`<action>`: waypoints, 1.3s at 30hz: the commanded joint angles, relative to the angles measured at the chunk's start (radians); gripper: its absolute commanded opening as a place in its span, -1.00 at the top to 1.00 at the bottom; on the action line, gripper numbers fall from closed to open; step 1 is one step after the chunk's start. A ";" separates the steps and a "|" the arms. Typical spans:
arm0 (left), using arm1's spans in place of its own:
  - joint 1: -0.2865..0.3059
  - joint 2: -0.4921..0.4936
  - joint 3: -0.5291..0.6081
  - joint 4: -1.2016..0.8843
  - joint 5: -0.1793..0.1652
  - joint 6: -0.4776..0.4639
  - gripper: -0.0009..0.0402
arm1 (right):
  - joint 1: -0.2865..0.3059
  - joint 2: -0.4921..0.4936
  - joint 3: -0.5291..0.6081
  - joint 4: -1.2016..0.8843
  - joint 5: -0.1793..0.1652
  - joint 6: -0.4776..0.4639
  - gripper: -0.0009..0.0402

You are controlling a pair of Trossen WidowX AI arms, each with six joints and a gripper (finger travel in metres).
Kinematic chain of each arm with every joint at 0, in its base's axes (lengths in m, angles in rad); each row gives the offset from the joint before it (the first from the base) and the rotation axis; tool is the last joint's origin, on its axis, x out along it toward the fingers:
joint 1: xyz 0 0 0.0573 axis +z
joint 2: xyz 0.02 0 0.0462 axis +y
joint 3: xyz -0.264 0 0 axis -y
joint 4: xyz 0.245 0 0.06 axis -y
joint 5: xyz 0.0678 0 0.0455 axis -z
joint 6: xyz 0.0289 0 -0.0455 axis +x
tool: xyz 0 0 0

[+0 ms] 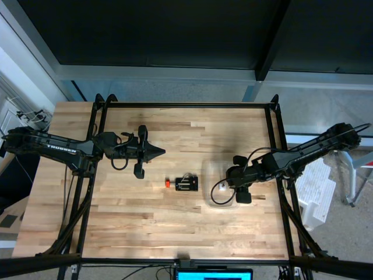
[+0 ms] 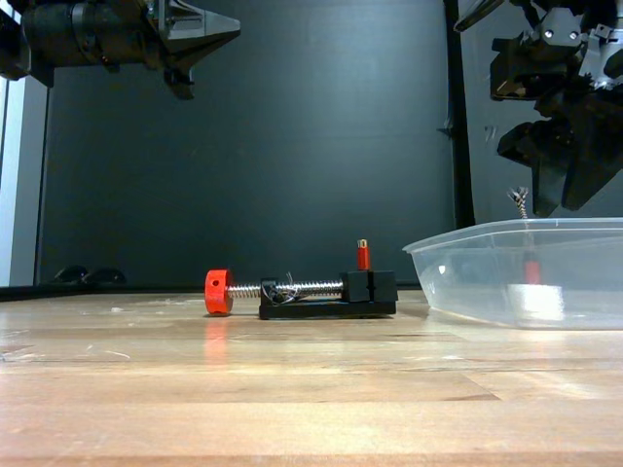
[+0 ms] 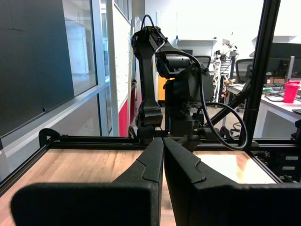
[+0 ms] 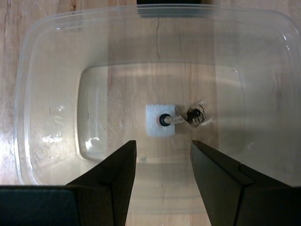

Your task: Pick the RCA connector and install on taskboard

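The RCA connector (image 4: 165,119) stands upright in a white foam block (image 4: 159,120) inside the clear plastic tray (image 4: 56,94), with a spring and thin wires at its side. My right gripper (image 4: 162,145) hangs open straight above it, not touching. In the low view the connector's red body (image 2: 531,270) shows through the tray wall, below the right gripper (image 2: 560,190). The taskboard (image 1: 186,184) lies left of the tray, a black block with a red knob (image 2: 218,291) and a red post (image 2: 362,255). My left gripper (image 1: 158,152) is shut and empty, high over the table's left half.
The clear tray (image 1: 208,175) sits close to the taskboard's right end. A black frame (image 1: 186,105) runs around the wooden table. In the left wrist view, the right arm stands beyond the shut fingers (image 3: 150,160).
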 commanded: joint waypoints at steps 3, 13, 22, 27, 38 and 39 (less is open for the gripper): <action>0.000 0.000 0.000 0.000 0.000 0.000 0.96 | -0.002 0.037 -0.015 0.052 0.000 -0.003 0.18; 0.000 0.000 0.000 0.000 0.000 0.000 0.96 | -0.014 0.106 -0.023 0.111 0.000 -0.018 0.18; 0.000 0.000 0.000 0.000 0.000 0.000 0.96 | -0.024 0.155 -0.023 0.149 -0.001 -0.039 0.19; 0.000 0.000 0.000 0.000 0.000 0.000 0.96 | -0.033 0.170 -0.023 0.150 -0.001 -0.050 0.23; 0.000 0.000 0.000 0.000 0.000 0.000 0.96 | -0.040 0.192 -0.032 0.171 -0.005 -0.064 0.21; 0.000 0.000 0.000 0.000 0.000 0.000 0.96 | -0.040 0.194 -0.032 0.176 -0.005 -0.064 0.21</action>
